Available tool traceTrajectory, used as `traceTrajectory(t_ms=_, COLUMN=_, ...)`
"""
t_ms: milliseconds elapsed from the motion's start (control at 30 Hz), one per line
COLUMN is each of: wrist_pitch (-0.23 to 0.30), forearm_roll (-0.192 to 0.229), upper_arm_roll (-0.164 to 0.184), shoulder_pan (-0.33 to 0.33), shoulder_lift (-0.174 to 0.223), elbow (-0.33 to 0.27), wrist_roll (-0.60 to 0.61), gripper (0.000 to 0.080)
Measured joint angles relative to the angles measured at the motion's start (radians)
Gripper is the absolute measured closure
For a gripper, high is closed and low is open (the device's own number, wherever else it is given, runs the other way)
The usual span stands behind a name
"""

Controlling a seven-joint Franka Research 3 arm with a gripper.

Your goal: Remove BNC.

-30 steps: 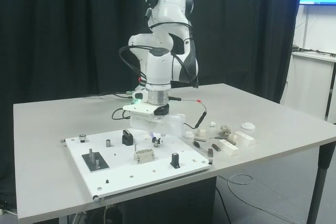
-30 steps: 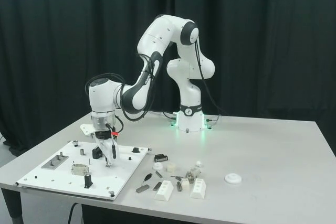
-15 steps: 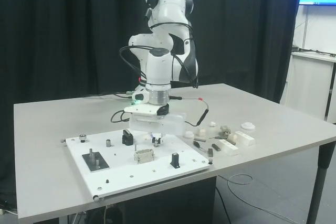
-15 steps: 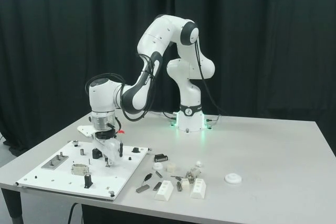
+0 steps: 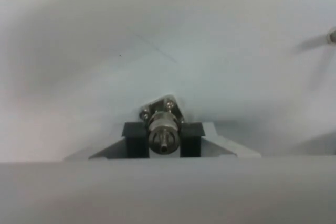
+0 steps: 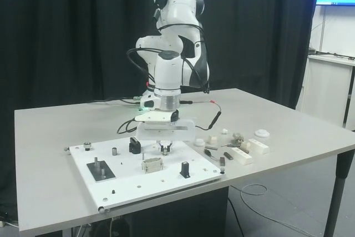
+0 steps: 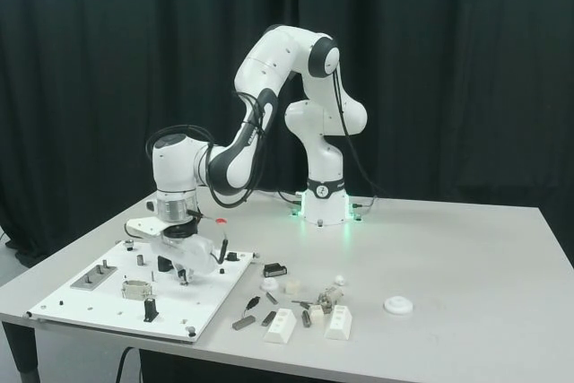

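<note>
The BNC connector [image 5: 163, 130] is a small grey metal plug standing on a screwed flange on the white board [image 6: 130, 184]. My gripper [image 5: 163, 141] points straight down over it and is shut on it, with a black pad [image 5: 135, 139] pressed against each side. In the first room view the gripper [image 6: 164, 147] is low over the middle of the board, and the plug between the fingers is mostly hidden there. In the second room view the gripper [image 7: 186, 274] sits just above the board [image 7: 90, 307].
The board also carries a black block [image 6: 135, 146], a grey plate with pegs [image 6: 101, 170], a connector housing [image 6: 151, 164] and a black upright [image 6: 185, 169]. Loose white blocks [image 6: 244, 154], a white disc [image 6: 262, 133] and small metal parts lie on the grey table beside it.
The wrist has turned about its vertical axis while staying over the same spot. The white camera bracket and the cable have swung round, and the gripper keeps hold of the BNC connector.
</note>
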Motion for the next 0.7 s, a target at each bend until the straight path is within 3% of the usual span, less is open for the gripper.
traceTrajectory(t_ms=700, wrist_pitch=0.008, forearm_roll=-0.042, upper_arm_roll=0.000, shoulder_pan=0.006, shoulder_lift=0.000, elbow=-0.002, wrist_roll=-0.361, gripper=0.0679)
